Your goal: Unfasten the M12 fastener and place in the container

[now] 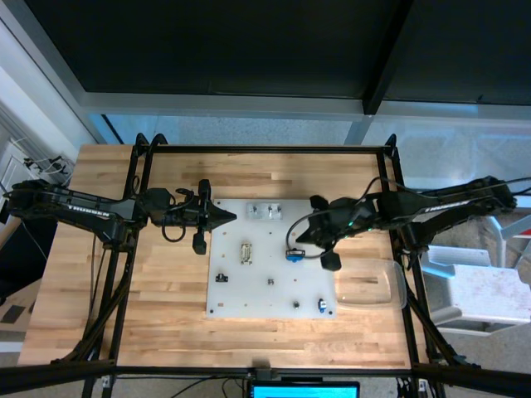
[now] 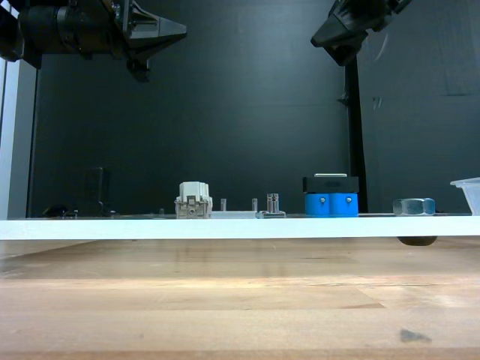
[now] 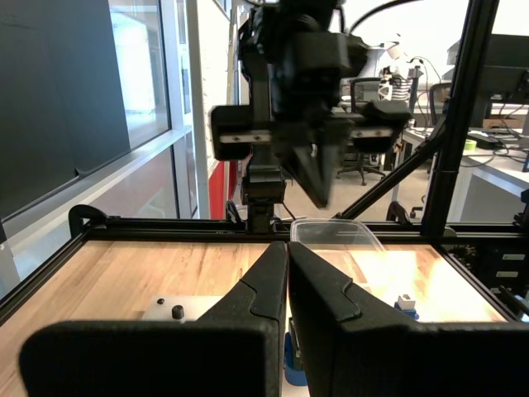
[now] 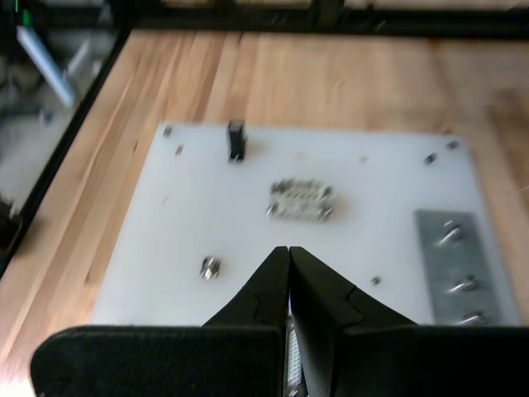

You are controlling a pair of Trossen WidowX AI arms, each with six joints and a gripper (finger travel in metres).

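To be unfastened: the small silver hex nut [image 2: 413,205], low on the flat white plastic board [image 1: 249,286] at its near right edge, just beside the clear rectangular plastic container [image 1: 403,286] yet outside it. Judged on its stud and run fully down, with no black ribs showing beneath it in the low view. Axis upright, so a reach from above called for, pincer pointing down.

Right pincer [image 1: 300,235] high over the board's right half, fingers pressed together with only a seam between them in the right wrist view. From there to the nut: toward the near edge, a little to the right, and well down. Left pincer [image 1: 232,217] likewise high, at the board's far left edge, fingers likewise together, pointing across at the right arm. Well apart from the nut, most of the board between. Right arm clearly the nearer, to the nut and to the container alike.

From the low view: the nut's hex flats and its seat against the board, with the container's rim [image 2: 466,184] seeming right next to it. From the high view only: the true layout, with the nut on the board, the container on the wooden surface [image 1: 166,315] off the board's right edge, and nothing silver seen inside it. Not shown in the right wrist view: the nut. There instead, a grey-white connector block [image 4: 300,198] mid-board. Before any grasp, fingers to be parted.
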